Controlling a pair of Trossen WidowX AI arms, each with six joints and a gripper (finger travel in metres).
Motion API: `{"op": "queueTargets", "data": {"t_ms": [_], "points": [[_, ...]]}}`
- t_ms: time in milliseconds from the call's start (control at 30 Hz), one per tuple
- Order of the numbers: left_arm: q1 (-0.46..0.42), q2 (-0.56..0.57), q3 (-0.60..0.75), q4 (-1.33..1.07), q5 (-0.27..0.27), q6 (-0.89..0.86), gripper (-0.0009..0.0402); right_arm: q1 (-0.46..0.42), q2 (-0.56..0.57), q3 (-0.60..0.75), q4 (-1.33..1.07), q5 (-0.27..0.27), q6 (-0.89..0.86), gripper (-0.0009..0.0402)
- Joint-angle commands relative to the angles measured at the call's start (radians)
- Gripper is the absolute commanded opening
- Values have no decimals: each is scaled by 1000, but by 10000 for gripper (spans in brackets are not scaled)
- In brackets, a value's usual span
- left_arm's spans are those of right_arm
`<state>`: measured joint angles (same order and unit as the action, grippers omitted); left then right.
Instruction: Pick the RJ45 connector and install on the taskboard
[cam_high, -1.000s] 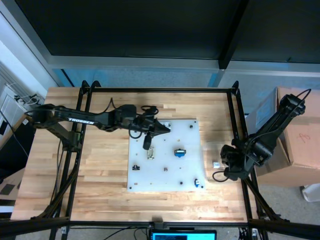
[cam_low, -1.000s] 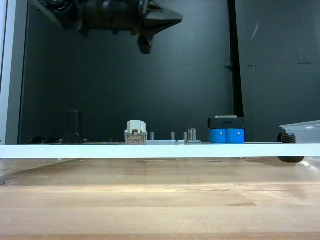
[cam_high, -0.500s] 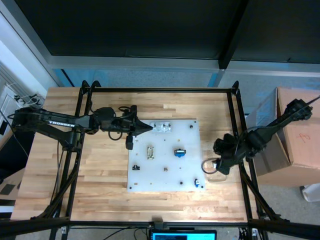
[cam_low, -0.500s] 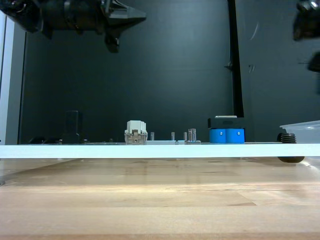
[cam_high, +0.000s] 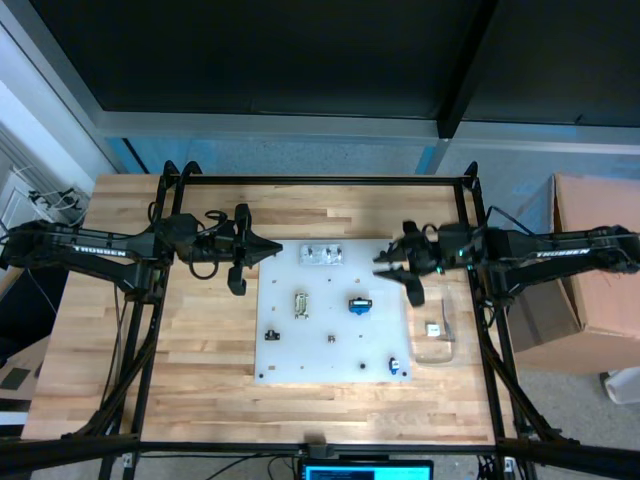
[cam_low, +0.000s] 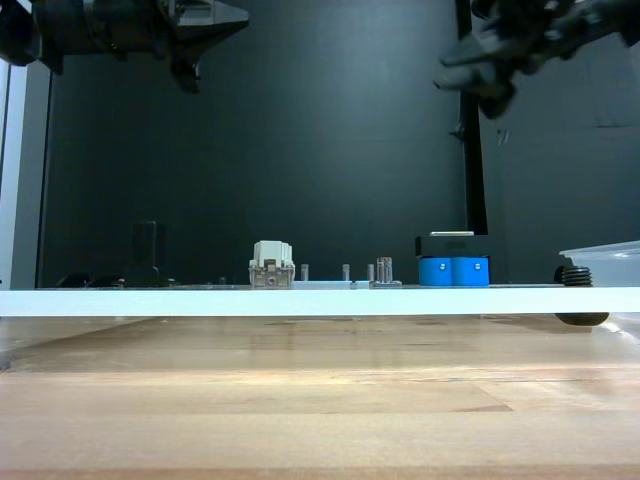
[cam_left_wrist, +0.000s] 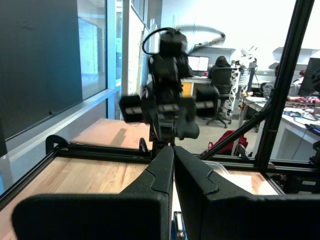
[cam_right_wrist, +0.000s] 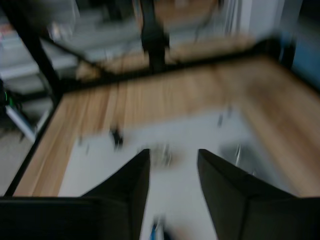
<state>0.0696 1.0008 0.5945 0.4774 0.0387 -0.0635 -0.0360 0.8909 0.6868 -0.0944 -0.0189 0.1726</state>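
The worktop (cam_high: 200, 330) is pale butcher-block wood, ringed by a black frame (cam_high: 320, 181). Behind it is a dark panel, and a cardboard box (cam_high: 600, 290) stands off its right edge. The white taskboard (cam_high: 330, 360) lies at the middle, carrying a beige connector (cam_high: 300, 303) and a blue block (cam_high: 360, 305). In the low view both stand up against a black backdrop.

The left gripper (cam_high: 276, 247) hangs high above the worktop, just off the taskboard's far left corner. Its fingers (cam_left_wrist: 155, 175) are pressed together with nothing between them. The left wrist view looks past them to an office with windows, desks, chairs and seated people.

The right gripper (cam_high: 383, 265) hovers high over the taskboard's far right part. Its fingers (cam_right_wrist: 130, 175) are spread and empty.

A small pale piece, apparently the RJ45 connector (cam_high: 432, 328), lies free just right of the taskboard. It sits by a clear tray (cam_high: 437, 347), well apart from both grippers.
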Motion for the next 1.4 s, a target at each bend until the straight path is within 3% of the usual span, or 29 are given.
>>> {"op": "queueTargets", "data": {"t_ms": [33, 200, 433, 667, 833, 1400], "points": [[1, 1, -6, 1, -6, 0, -1, -82, 1, -20, 141, -40, -45, 65], [1, 2, -7, 0, -5, 2, -1, -103, 0, -23, 263, -61, -102, -4], [1, 2, -7, -1, -5, 2, 0, -86, 0, -39, 310, -82, -105, 1], [1, 2, -6, 0, -5, 1, 0, -21, 1, -89, 370, 19, -103, 0], [1, 2, -6, 0, -6, 1, 0, -14, 1, -92, 375, -2, -99, 0], [1, 2, -6, -1, -6, 1, 0, -14, 1, -92, 383, 0, -102, 0]]}}
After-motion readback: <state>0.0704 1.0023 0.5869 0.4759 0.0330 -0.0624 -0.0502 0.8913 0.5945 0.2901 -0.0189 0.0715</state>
